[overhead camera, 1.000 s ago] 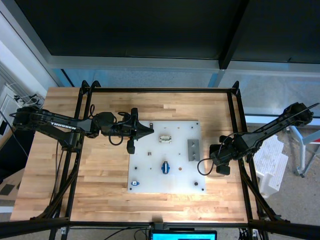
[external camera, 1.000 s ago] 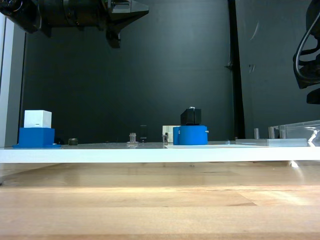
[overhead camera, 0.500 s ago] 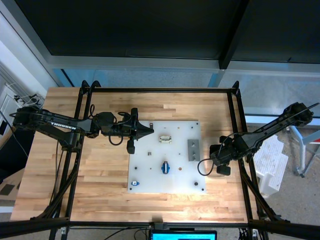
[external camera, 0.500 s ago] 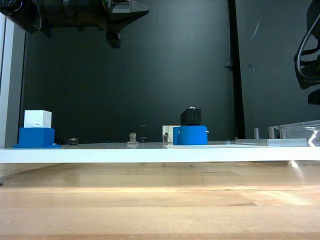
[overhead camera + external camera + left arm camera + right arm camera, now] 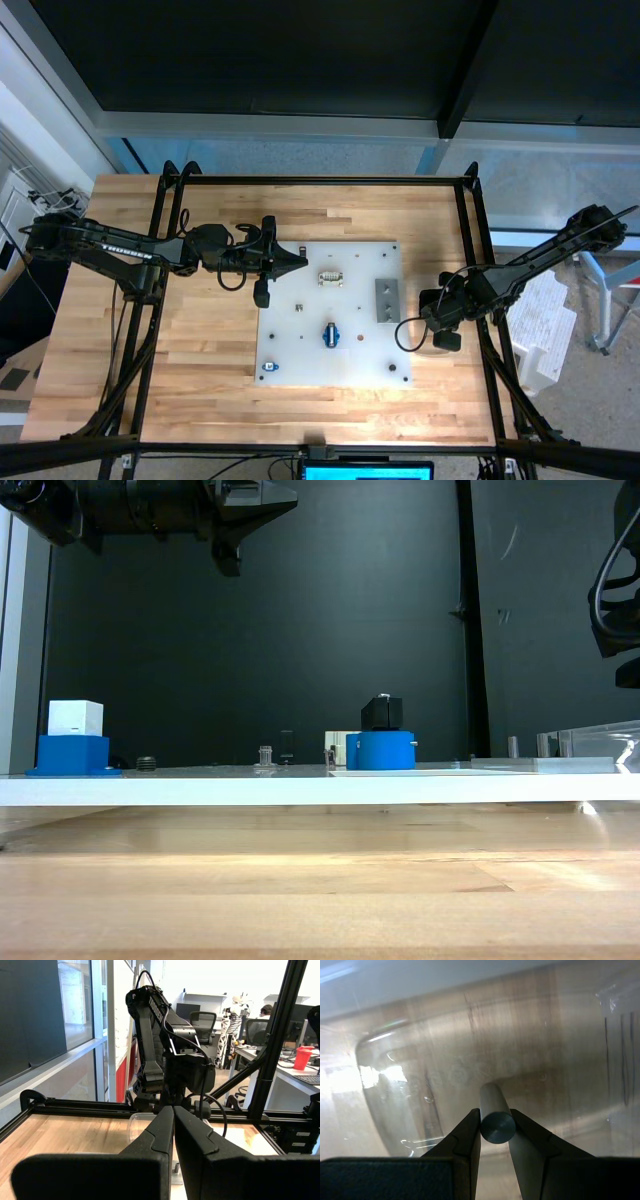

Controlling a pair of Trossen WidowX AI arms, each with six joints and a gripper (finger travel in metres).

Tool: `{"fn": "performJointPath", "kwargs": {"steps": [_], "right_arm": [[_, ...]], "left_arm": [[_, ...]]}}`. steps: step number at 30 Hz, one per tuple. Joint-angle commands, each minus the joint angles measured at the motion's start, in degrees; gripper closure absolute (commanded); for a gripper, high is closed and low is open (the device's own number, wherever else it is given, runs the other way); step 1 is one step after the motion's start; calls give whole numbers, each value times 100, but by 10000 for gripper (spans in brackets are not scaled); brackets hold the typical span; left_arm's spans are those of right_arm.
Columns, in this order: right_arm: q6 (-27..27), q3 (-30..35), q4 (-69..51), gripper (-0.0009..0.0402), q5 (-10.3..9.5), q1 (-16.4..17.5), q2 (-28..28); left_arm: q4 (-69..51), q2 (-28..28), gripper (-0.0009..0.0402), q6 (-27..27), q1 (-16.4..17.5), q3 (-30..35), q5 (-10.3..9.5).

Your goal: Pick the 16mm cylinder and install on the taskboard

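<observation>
I see the 16mm cylinder [image 5: 496, 1119] pinched between the fingers [image 5: 469, 1135] of the right end effector [image 5: 495, 1127], its round face towards the wrist camera, above the clear plastic tray [image 5: 375, 1090]. That end effector [image 5: 441, 331] hangs just off the right edge of the taskboard [image 5: 345, 365]. The left end effector [image 5: 298, 259] hovers over the board's far left corner, fingers pressed together on nothing. Compared with a second ago, the right arm has barely shifted and the left not at all above the surface [image 5: 200, 380].
</observation>
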Motion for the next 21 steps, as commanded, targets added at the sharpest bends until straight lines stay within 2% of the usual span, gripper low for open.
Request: {"fn": "performJointPath", "kwargs": {"steps": [1, 12, 21], "right_arm": [[0, 96, -11, 392, 2, 0, -9], [-24, 691, -527, 393, -42, 0, -9], [-420, 1602, -1167, 393, -37, -2, -9]], "left_arm": [[0, 2, 393, 2, 0, 0, 0], [0, 2, 393, 2, 0, 0, 0], [0, 2, 393, 2, 0, 0, 0]]}}
